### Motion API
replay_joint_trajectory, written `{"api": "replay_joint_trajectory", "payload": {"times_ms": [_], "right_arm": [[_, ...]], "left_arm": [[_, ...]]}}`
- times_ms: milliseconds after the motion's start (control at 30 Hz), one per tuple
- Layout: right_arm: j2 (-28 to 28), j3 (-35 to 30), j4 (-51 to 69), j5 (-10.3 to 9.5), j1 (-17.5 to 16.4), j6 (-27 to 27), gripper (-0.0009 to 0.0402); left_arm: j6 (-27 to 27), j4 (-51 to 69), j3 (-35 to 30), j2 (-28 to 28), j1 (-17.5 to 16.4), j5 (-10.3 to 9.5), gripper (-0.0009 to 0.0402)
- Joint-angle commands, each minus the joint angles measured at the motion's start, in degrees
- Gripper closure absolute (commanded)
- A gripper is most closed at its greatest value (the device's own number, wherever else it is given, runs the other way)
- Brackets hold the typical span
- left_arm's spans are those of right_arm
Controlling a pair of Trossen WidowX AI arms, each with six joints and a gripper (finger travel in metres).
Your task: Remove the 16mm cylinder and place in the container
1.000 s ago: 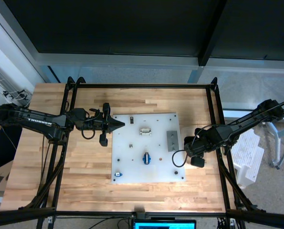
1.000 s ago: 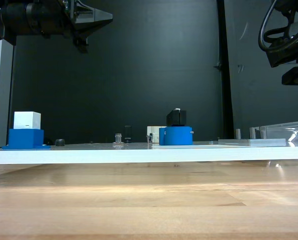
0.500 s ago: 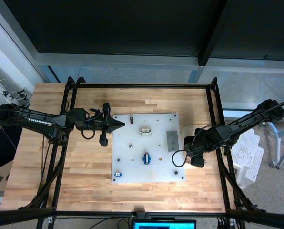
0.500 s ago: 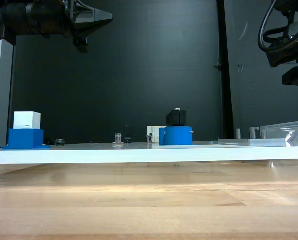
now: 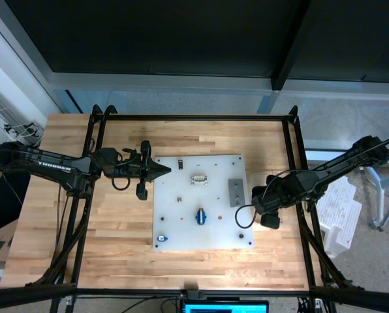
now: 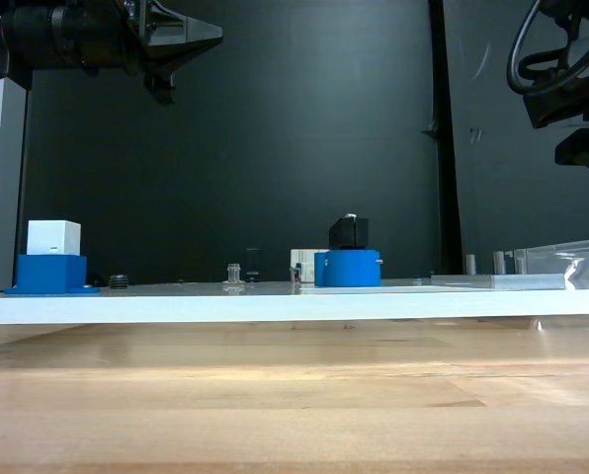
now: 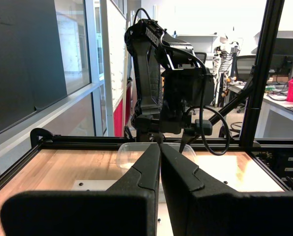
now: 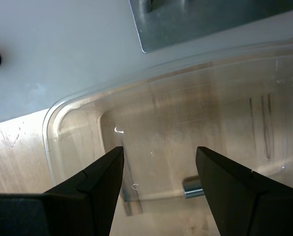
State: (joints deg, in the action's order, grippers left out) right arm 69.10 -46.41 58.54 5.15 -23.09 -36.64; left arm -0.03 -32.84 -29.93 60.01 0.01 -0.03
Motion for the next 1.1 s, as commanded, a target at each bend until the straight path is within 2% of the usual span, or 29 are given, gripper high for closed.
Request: {"api": "replay_joint_trajectory", "payload": {"times_ms": [33,267,600,867,1033,1100], "right_arm": [[0.0,-1.11,0.02,0.44,0.85,1.64,0.0201],[0.0,-4.92,-2.95,1.57,5.86,9.88,0.0255],[-0.02,-7.13,-20.92,1.2,14.29,23.96,0.0394],[-0.02,-7.39,-36.81,0.33,19.78,33.22,0.039],[-0.02,-6.67,-48.09,-3.89,22.27,35.41,0.0392],[-0.02,-5.46,-54.21,-4.85,23.1,35.85,0.0394]], "left_arm": [[-0.02,0.0,-0.02,0.0,0.0,0.02,0.0393],[-0.02,0.0,-0.02,0.0,-0.02,0.02,0.0393],[-0.02,0.0,-0.02,0.0,-0.02,0.02,0.0393],[0.0,0.0,-0.02,0.0,-0.02,0.02,0.0393],[-0.02,0.0,-0.02,0.0,0.0,0.0,0.0393],[-0.02,0.0,-0.02,0.0,-0.02,0.02,0.0393]]}}
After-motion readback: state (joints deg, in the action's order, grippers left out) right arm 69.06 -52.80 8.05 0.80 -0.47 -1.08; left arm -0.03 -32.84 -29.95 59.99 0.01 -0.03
